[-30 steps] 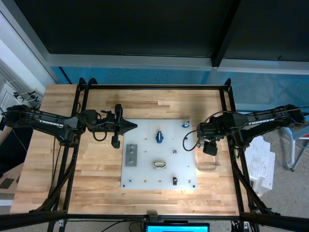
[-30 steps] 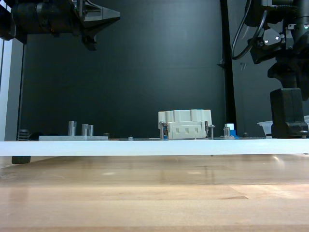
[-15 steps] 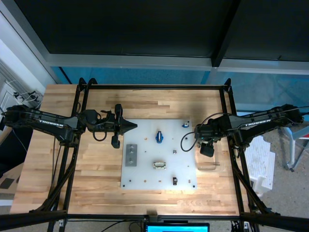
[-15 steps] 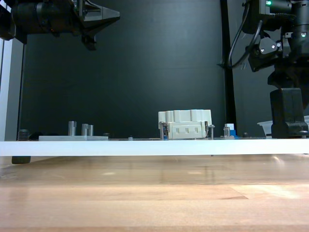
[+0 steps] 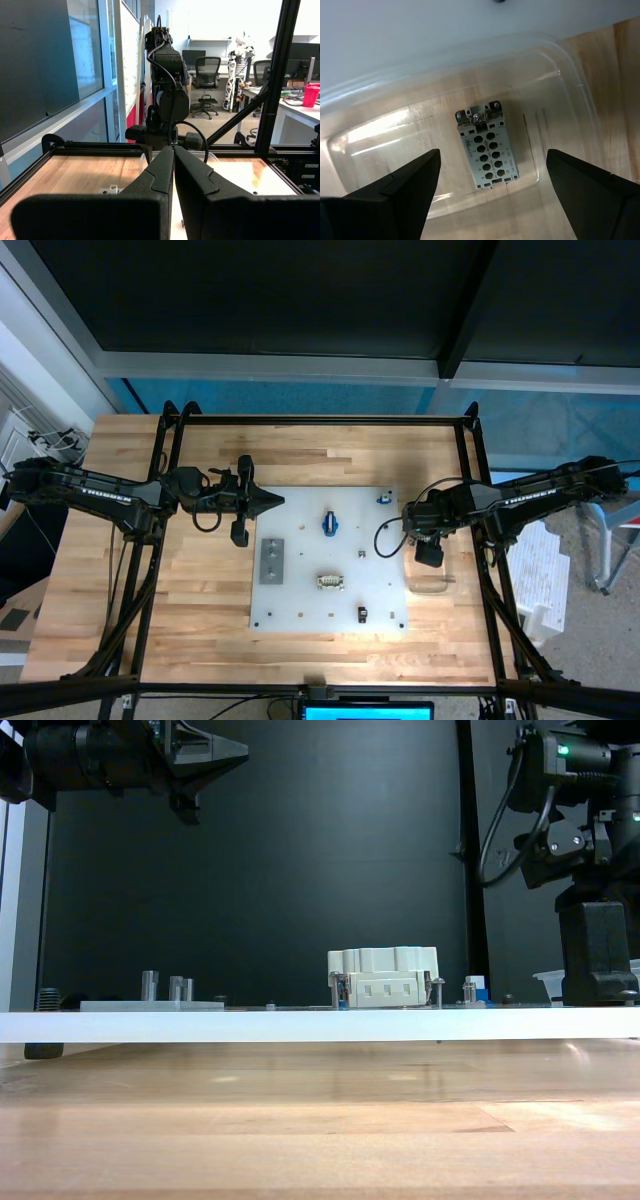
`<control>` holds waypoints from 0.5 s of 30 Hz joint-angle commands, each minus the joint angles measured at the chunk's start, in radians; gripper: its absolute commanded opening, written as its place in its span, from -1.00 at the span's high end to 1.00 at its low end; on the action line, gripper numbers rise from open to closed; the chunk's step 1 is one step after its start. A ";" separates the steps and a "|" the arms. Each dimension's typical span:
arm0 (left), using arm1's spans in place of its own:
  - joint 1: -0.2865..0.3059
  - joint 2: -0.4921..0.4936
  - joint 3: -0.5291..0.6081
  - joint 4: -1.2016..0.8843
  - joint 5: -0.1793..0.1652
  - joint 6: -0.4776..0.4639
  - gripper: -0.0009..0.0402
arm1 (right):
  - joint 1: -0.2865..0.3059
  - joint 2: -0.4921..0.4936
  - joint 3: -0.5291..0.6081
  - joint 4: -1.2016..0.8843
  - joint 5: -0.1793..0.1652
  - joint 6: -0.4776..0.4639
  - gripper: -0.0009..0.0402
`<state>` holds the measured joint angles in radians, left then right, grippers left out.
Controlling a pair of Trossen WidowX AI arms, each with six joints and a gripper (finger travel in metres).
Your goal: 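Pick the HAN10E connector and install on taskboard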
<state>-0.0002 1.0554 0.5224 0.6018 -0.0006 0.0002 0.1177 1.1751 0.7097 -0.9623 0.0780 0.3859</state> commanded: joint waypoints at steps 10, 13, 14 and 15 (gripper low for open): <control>0.000 0.000 0.000 0.000 0.000 0.000 0.95 | 0.003 0.000 -0.063 0.068 -0.026 -0.001 -0.50; 0.000 0.000 0.000 0.000 0.000 0.000 0.95 | 0.004 0.000 -0.077 0.080 -0.026 0.000 -0.50; 0.000 0.000 0.000 0.000 0.000 0.000 0.95 | 0.005 0.000 -0.080 0.087 -0.026 0.003 -0.50; 0.000 0.000 0.000 0.000 0.000 0.000 0.95 | 0.005 0.000 -0.081 0.092 -0.025 0.003 -0.50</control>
<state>-0.0002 1.0554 0.5224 0.6018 -0.0002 0.0002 0.1223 1.1751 0.6308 -0.8768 0.0517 0.3874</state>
